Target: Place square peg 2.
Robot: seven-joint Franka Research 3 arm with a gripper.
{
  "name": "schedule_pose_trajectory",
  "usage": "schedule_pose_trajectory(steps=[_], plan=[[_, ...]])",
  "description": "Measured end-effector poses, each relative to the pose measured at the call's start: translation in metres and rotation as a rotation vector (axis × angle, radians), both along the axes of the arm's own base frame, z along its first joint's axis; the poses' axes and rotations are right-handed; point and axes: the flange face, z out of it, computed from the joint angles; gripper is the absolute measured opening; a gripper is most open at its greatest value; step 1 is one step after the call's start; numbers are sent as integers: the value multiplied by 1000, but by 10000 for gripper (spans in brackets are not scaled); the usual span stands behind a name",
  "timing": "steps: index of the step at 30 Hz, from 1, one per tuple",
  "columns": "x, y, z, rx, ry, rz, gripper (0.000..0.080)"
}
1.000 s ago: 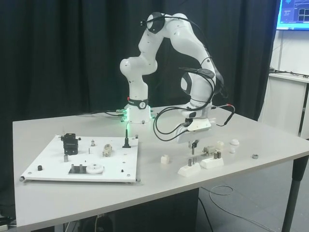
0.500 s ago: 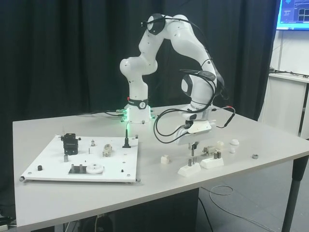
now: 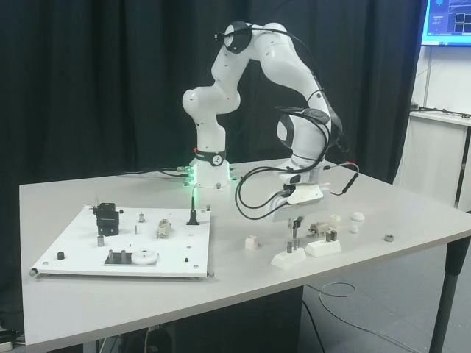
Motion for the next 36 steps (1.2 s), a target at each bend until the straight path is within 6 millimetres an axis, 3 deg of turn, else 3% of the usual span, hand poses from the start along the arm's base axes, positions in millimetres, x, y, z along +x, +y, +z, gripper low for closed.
schedule_pose_trajectory(steps=[23,24,29,30,34,35,36], plan=[[6,0,-4,-7,-1,-2,74],[7,0,-4,-8,0,0,483],[8,0,-2,-12,11,8,483],[8,0,-1,-12,14,9,714],[11,1,4,-9,28,11,714],[12,1,5,-7,31,11,783],[12,1,7,-6,36,11,783]])
